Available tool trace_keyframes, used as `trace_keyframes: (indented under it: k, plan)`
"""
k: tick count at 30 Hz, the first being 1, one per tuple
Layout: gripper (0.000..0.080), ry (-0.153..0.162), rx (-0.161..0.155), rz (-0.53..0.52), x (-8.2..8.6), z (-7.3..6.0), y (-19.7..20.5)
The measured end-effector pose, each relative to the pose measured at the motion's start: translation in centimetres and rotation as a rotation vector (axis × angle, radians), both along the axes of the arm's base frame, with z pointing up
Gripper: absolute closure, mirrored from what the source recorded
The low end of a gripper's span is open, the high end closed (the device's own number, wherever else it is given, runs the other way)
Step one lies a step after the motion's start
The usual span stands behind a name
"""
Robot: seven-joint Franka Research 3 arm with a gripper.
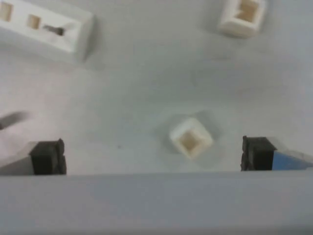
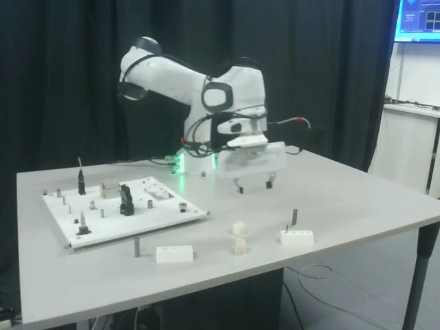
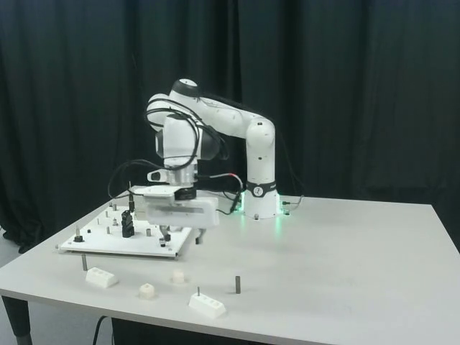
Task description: Pick square peg 1.
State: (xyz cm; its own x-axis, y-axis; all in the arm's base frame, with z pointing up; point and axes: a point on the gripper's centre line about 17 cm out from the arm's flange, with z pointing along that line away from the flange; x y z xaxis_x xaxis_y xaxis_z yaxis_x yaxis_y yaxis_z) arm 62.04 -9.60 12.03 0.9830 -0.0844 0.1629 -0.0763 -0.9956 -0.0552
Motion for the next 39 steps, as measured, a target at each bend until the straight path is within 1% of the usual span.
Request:
trace_keyframes:
  k: [6, 12, 21, 31, 39]
  plan:
    - [0.0003, 0.01, -0.001, 0.023, 1.1, -1.4, 1.9]
    - [0.0003, 0.013, 0.0, 0.03, 2.4, -2.7, 3.2]
    - [0.0003, 0.023, -0.007, 0.029, 3.9, -4.3, 4.8]
    - [0.0003, 0.036, -0.02, 0.015, 5.4, -6.1, 5.5]
    - [0.0003, 0.038, -0.02, 0.007, 6.4, -7.4, 5.5]
